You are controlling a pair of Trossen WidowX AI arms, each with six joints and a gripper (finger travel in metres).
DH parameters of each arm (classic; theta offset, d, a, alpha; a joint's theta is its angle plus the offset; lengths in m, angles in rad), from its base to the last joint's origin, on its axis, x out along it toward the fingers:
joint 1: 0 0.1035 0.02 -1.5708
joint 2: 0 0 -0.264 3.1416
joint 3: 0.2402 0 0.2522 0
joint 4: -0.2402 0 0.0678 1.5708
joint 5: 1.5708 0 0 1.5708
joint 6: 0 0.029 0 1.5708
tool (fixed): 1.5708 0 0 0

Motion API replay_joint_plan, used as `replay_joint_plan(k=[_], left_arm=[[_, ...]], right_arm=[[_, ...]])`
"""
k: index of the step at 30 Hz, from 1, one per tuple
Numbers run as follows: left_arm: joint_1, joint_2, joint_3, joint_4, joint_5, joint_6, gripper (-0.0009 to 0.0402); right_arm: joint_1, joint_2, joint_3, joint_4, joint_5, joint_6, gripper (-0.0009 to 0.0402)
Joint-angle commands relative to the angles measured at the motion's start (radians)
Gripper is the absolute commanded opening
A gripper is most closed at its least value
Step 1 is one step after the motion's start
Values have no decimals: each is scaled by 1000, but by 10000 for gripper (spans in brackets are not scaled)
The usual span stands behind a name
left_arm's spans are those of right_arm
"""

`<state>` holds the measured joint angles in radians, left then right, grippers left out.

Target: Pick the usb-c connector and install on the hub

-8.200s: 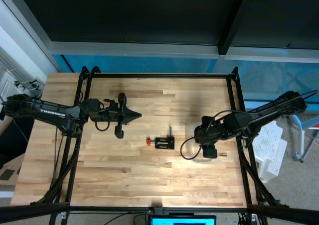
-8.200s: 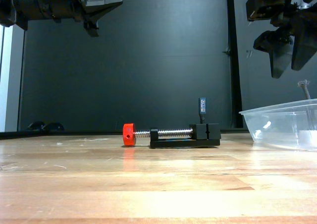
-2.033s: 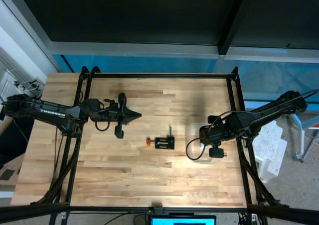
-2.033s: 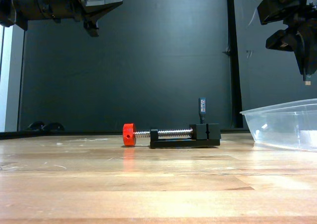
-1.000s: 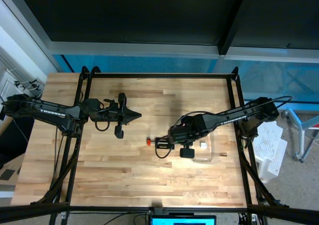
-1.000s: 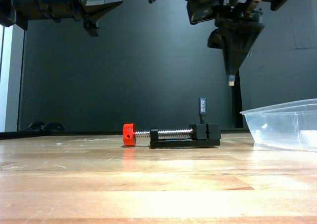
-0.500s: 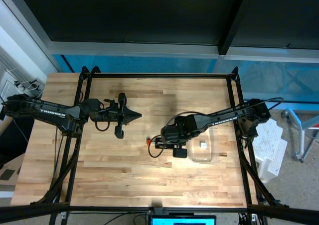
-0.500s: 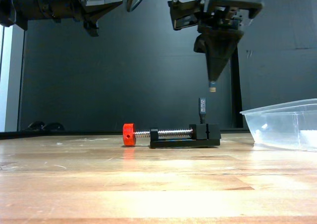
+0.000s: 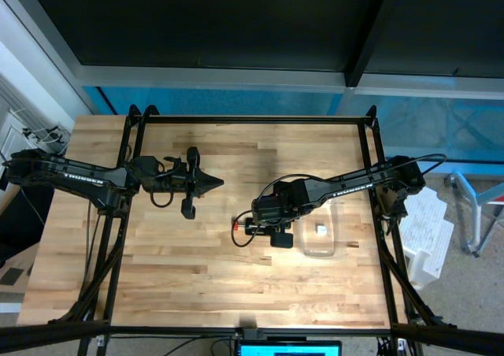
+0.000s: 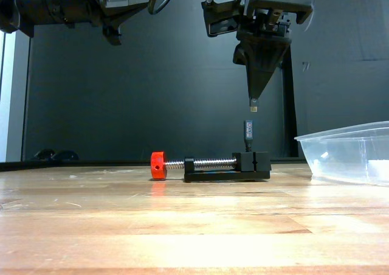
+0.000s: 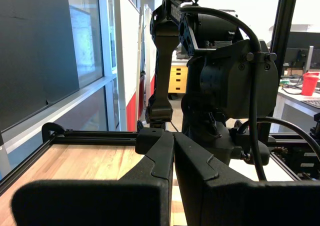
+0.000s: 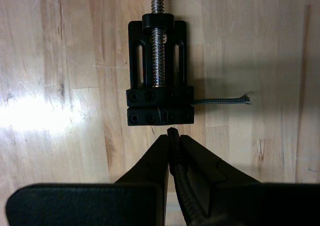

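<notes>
The hub [image 10: 226, 167] is a black block lying on the wooden table, with an orange-red knob [image 10: 158, 165] at its left end. It also shows in the high view as the hub [image 9: 258, 228] and in the right wrist view as the hub [image 12: 159, 93]. My right gripper [image 10: 252, 100] hangs point-down over the hub's right end, shut on the usb-c connector [image 10: 253, 109], a tiny whitish piece at its tip. The connector sits just above a small upright post [image 10: 247, 131] on the hub, apart from it. My left gripper [image 9: 214, 183] is shut and empty, high at the left.
A clear plastic tray [image 10: 346, 153] stands right of the hub, with a small white piece [image 9: 321, 229] inside it. A short grey cord [image 12: 220, 101] sticks out from the hub's side. Black frame rails [image 9: 370, 167] run along the table edges.
My right gripper carried the connector left from over the tray to above the hub and has come down a little. The left arm has not moved.
</notes>
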<state>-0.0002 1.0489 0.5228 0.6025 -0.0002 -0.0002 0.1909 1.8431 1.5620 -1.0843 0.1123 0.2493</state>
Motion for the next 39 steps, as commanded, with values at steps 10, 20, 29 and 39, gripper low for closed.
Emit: replay_joint_plan(k=[10,20,29,39], left_arm=[[0,0,0,0,0,0,0],[0,0,0,0,0,0,0],[0,0,0,0,0,0,0],[0,0,0,0,0,0,0]], right_arm=[[0,38,44,-21,-1,-1,0],[-2,47,40,-2,-1,4,0],[-1,56,32,5,-4,7,0],[-2,56,30,5,-1,7,0]])
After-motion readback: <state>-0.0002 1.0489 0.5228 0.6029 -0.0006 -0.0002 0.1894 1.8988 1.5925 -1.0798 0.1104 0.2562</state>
